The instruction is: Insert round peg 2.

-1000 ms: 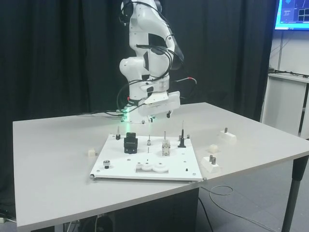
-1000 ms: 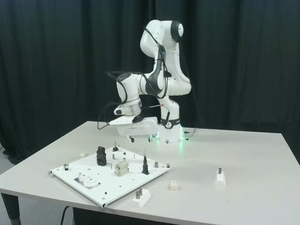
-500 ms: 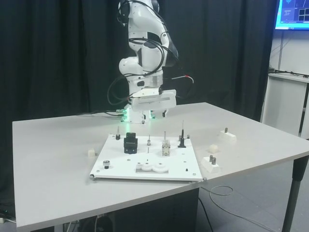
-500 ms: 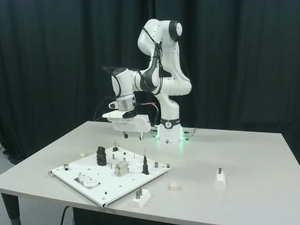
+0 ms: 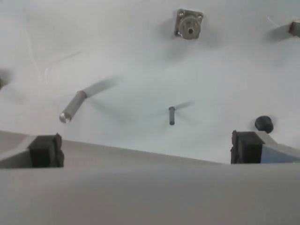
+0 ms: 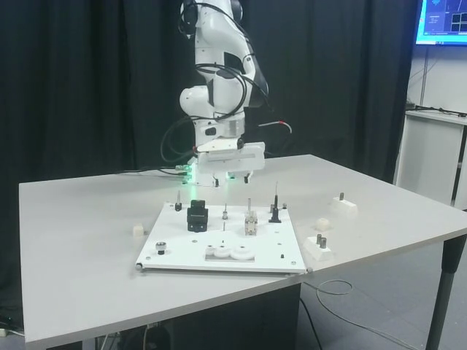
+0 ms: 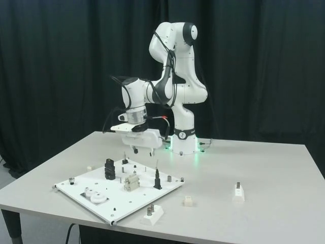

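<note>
**Gripper and board.** The white arm (image 6: pixel 219 73) holds its gripper (image 6: pixel 232 179) above the rear edge of the white board (image 6: pixel 288 255), which is a flat, smooth, square plate lying on the matt grey table (image 6: pixel 80 240). In the wrist view the two black, blocky fingertips (image 5: pixel 44 150) stand wide apart with nothing between them, so the pincer is spread and empty.

**Wrist view.** Below the gripper lies bare white board surface. It carries:
- a smooth grey metal rod (image 5: pixel 75 105) with a rounded, shiny tip
- a much thinner grey pin (image 5: pixel 171 115)
- a square metal fitting (image 5: pixel 189 29) with a round bore and a screw at each corner
- a black domed knob (image 5: pixel 264 123)

**Task object.** Two short grey round pegs (image 6: pixel 319 239) stand upright in a small white block (image 6: pixel 319 249) on the table. The block sits just off the board's near right corner, well apart from the gripper and far lower. A further single peg (image 6: pixel 341 196) stands in a second white block (image 6: pixel 343 205), farther off the board's right edge. The pictures do not show which of these is peg 2. None of them touches the fingers.
</note>
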